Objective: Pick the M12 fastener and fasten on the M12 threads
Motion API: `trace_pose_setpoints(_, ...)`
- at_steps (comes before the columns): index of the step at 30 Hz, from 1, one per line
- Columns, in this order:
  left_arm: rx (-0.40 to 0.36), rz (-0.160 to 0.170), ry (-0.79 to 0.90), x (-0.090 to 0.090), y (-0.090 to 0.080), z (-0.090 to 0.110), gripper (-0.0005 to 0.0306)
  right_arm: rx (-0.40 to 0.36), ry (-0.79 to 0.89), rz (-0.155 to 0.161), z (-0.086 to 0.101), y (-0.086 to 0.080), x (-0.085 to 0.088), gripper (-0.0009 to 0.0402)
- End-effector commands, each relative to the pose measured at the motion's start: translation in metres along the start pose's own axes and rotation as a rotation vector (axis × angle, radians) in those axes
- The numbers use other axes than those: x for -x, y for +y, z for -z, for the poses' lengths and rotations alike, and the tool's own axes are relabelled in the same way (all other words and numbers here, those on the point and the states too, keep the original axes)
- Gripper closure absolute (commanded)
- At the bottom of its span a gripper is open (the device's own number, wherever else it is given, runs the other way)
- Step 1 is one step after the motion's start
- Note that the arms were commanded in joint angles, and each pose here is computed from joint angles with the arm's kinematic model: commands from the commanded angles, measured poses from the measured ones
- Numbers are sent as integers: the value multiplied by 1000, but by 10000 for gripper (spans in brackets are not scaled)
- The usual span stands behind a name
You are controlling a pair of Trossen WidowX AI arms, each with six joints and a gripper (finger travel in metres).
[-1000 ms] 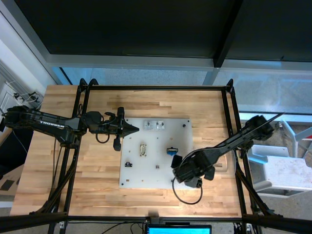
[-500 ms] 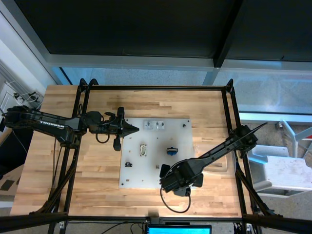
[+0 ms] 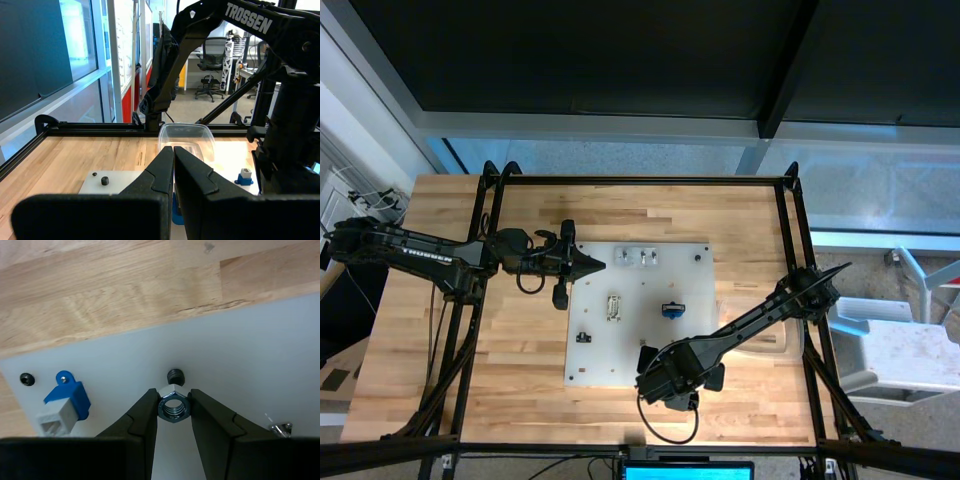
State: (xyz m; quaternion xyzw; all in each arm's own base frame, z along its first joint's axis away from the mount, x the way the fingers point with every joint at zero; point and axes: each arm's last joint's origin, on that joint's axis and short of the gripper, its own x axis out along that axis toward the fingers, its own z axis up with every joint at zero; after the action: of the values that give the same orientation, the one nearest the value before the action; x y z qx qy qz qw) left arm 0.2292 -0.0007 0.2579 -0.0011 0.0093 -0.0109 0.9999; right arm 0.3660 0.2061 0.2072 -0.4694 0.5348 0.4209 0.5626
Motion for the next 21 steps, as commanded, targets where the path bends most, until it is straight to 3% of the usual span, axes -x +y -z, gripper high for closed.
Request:
trace_pose_setpoints(1,0,0,0,0,0,0,300,-1,-2,2,0,0,-1,368)
trace_pose_setpoints(21,0,0,0,0,0,0,300,-11,11,-14,0,-5,-20,368)
